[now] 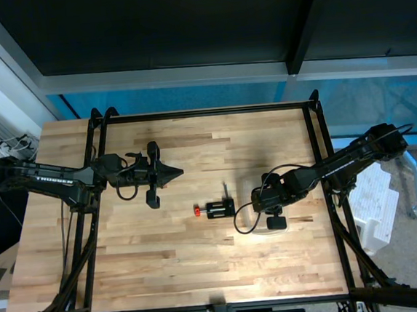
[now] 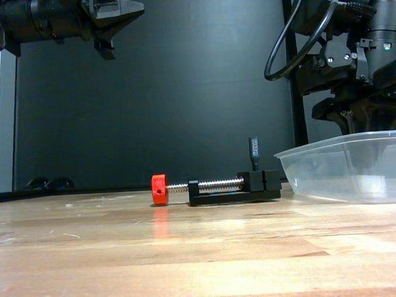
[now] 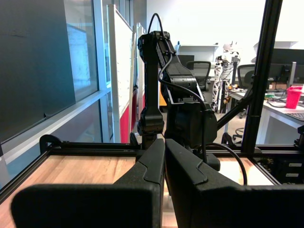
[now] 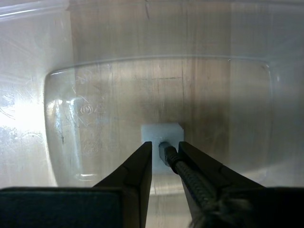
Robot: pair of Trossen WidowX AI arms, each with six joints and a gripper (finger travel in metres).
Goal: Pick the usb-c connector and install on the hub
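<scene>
The hub [image 1: 217, 208] is a black block with an orange-red end, lying mid-table with a thin dark pin [image 2: 253, 151] standing up from it. My right gripper [image 4: 165, 145] hangs down inside the clear tray [image 2: 343, 172], open by a narrow gap. The usb-c connector [image 4: 166, 152], a grey-silver plug on a dark braided stub, sits between the fingers over a small white square piece [image 4: 162, 132]. It leans on one finger, with a sliver of space to the other. My left gripper [image 1: 171, 174] is shut and empty, parked high at the table's left.
The tray stands just right of the hub, almost touching it. A black frame [image 1: 205, 112] rims the table. The right arm's cable [image 1: 242, 227] loops down beside the tray. Bare wood lies in front of the hub.
</scene>
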